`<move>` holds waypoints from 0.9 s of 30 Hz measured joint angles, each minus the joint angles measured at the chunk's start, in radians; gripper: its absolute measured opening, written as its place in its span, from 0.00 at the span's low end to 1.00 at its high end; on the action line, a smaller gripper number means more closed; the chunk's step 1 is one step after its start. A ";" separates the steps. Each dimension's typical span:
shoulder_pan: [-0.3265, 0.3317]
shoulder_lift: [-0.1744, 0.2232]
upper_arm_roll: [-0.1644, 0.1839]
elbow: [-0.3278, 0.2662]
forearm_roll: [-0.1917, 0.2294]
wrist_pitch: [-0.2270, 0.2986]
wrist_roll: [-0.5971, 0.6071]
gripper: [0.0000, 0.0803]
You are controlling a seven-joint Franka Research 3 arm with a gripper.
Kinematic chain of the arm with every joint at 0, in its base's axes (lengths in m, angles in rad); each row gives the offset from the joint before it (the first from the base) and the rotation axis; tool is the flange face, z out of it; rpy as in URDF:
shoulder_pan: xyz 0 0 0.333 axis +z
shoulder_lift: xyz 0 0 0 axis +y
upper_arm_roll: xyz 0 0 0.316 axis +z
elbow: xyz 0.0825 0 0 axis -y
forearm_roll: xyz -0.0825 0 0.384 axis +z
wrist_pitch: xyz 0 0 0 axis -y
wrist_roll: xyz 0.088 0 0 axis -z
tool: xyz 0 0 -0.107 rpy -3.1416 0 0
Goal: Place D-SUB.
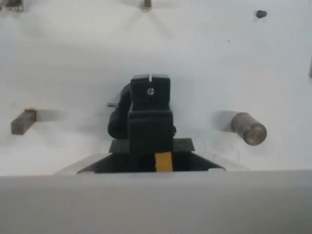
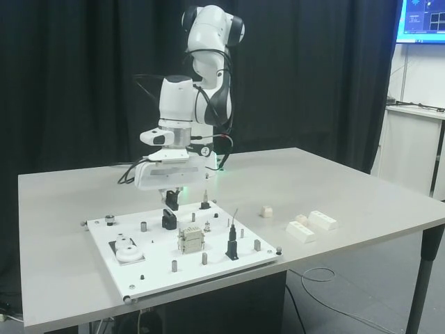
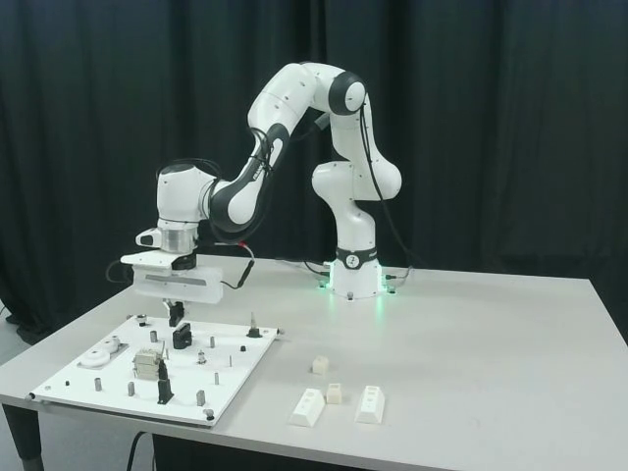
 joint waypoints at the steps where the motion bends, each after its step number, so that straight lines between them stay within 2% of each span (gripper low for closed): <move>1: 0.001 0.000 0.001 0.000 0.000 -0.002 0.000 0.19; 6: 0.007 -0.002 0.014 0.000 0.002 -0.015 0.000 0.19; 14: 0.032 -0.015 0.045 -0.006 0.036 -0.033 0.000 0.19; 22: 0.106 -0.038 0.052 -0.016 0.066 -0.040 0.022 0.19; 27: 0.163 -0.057 0.053 -0.034 0.069 -0.040 0.073 0.19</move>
